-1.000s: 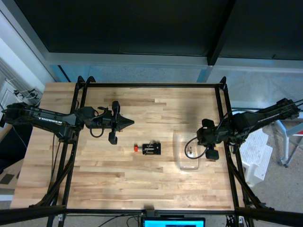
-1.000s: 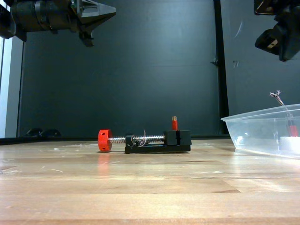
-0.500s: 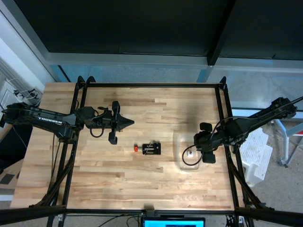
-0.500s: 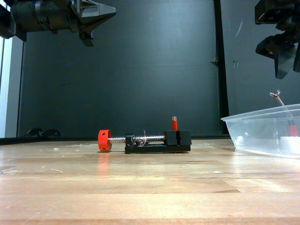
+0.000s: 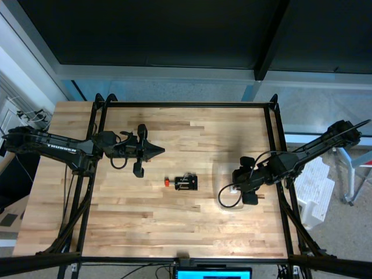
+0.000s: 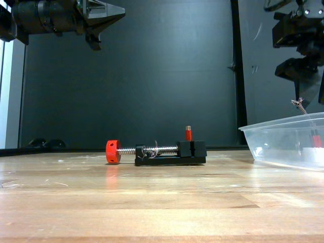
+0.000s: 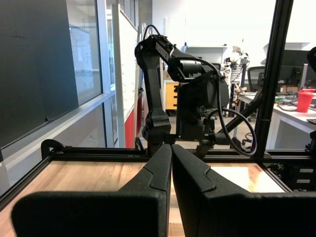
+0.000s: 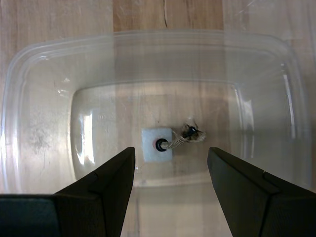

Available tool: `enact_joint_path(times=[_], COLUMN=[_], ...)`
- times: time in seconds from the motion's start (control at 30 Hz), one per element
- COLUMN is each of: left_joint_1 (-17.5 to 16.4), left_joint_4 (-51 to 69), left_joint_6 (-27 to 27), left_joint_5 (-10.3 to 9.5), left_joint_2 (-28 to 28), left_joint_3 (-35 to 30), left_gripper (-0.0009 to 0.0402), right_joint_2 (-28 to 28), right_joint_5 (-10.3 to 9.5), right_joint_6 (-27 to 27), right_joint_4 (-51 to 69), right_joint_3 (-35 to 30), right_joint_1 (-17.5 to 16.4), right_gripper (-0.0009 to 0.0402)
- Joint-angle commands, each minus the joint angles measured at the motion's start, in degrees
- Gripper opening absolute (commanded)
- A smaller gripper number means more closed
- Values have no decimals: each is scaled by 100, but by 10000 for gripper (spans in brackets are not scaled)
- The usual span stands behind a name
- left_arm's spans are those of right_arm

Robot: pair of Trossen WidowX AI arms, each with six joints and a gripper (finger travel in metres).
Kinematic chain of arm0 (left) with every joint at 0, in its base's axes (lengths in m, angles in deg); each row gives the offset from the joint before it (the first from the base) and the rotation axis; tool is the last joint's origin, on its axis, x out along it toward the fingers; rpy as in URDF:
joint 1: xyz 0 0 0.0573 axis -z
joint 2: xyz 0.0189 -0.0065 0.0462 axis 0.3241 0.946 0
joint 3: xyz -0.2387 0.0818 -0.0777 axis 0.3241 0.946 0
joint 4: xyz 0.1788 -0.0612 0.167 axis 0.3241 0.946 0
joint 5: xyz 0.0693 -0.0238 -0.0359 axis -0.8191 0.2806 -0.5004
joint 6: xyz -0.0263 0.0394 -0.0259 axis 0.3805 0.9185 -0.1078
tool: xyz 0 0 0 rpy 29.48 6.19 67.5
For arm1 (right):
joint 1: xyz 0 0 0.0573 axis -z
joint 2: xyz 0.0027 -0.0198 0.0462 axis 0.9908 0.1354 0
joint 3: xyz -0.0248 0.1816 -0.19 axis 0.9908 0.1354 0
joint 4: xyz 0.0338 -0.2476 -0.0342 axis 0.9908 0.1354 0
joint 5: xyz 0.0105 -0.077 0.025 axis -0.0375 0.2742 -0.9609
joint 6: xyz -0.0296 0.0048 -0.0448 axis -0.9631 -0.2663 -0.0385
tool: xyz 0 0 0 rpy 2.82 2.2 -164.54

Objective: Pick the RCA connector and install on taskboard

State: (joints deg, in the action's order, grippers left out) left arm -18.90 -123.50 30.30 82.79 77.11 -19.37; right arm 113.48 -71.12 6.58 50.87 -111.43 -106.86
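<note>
The pale wooden table (image 5: 174,224) carries the black taskboard (image 5: 185,182) near its middle and, well apart toward the right side, a clear plastic tray (image 6: 283,144); a black metal frame (image 5: 186,104) seems to stand along its edges

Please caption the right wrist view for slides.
Open right claw over tray with connector; left claw shut, raised left of taskboard.

Even overhead light on wood surface (image 5: 174,139), soft shadows. Low view: dark bkgd, near boards blurry. Glare streaks on clear tray (image 8: 39,98) under my right jaws; left jaws dark vs bright room behind.
</note>
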Motion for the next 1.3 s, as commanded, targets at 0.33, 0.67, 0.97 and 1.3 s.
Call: enact_joint_path(times=[0.33, 0.67, 0.97, 1.3], left_joint_1=[0, 0, 0, -2], left_joint_4=[-2, -2, 0, 0], left_joint_6=[0, 0, 0, 0], left_joint_5=[2, 2, 2, 2], left_joint_2=[2, 2, 2, 2], left_joint_3=[0, 0, 0, 0], left_gripper=[0, 0, 0, 0], right_joint_2=[247, 330, 437, 437], right_joint_5=[9, 160, 107, 105], right_joint_6=[-4, -11, -4, 39], right_joint_4=[-479, -804, -1276, -1421], right_joint_3=[365, 573, 772, 898], right_joint_1=[-46, -55, -55, -63], right_gripper=[204, 204, 203, 175])
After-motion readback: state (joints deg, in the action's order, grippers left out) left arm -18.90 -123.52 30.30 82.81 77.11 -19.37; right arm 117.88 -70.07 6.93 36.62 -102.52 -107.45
